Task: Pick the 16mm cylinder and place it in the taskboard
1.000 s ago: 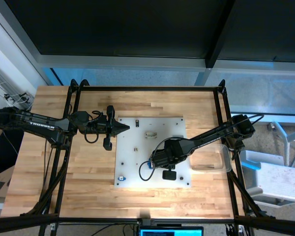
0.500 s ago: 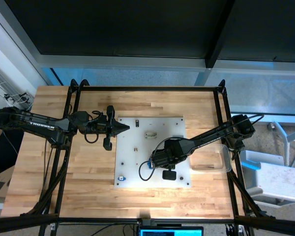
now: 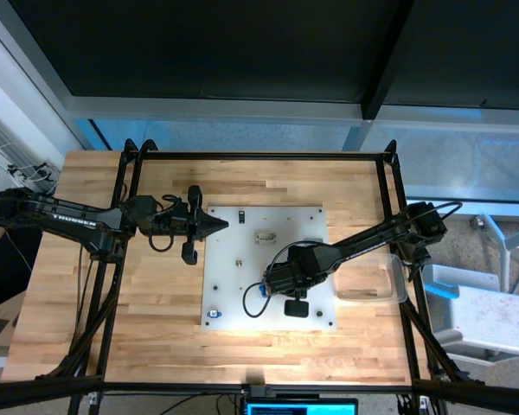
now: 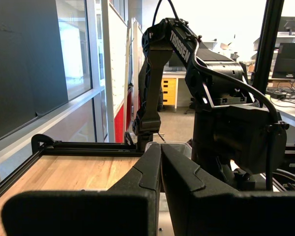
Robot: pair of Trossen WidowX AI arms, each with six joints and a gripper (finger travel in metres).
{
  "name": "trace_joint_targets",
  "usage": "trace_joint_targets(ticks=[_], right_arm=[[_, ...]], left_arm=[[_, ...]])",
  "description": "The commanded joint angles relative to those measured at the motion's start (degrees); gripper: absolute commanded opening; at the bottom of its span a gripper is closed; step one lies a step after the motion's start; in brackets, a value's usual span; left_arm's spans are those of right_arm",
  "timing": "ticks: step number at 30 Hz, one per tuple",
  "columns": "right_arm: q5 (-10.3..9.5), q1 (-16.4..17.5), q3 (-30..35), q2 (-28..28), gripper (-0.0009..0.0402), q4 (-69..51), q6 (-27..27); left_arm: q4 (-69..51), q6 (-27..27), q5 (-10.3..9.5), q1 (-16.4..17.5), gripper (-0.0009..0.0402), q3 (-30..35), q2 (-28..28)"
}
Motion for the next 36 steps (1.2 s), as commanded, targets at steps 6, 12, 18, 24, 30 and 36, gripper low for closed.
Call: trace_joint_targets(ticks=[6, 12, 18, 24, 30, 36], right_arm=[[-0.20, 0.2, 0.1, -0.1, 0.0027, -0.2, 0.0], [-0.17, 0.3, 0.0, -0.1, 0.0027, -0.2, -0.1], [-0.15, 0.4, -0.7, -0.1, 0.0027, 0.0, -0.5], [-0.15, 0.4, -1.2, -0.1, 0.0027, 0.5, -0.7], [-0.13, 0.4, -1.2, -0.1, 0.0027, 0.7, -0.7], [0.02, 0.4, -1.2, -0.1, 0.0027, 1.3, -1.2]], left_arm=[[0.0, 0.0, 0.02, 0.0, 0.0000, 0.0, 0.0], [0.0, 0.0, 0.02, 0.0, 0.0000, 0.0, 0.0], [0.0, 0.0, 0.02, 0.0, 0.0000, 0.0, 0.0], [0.0, 0.0, 0.02, 0.0, 0.0000, 0.0, 0.0], [0.0, 0.0, 0.02, 0.0, 0.0000, 0.0, 0.0], [0.0, 0.0, 0.02, 0.0, 0.0000, 0.0, 0.0]])
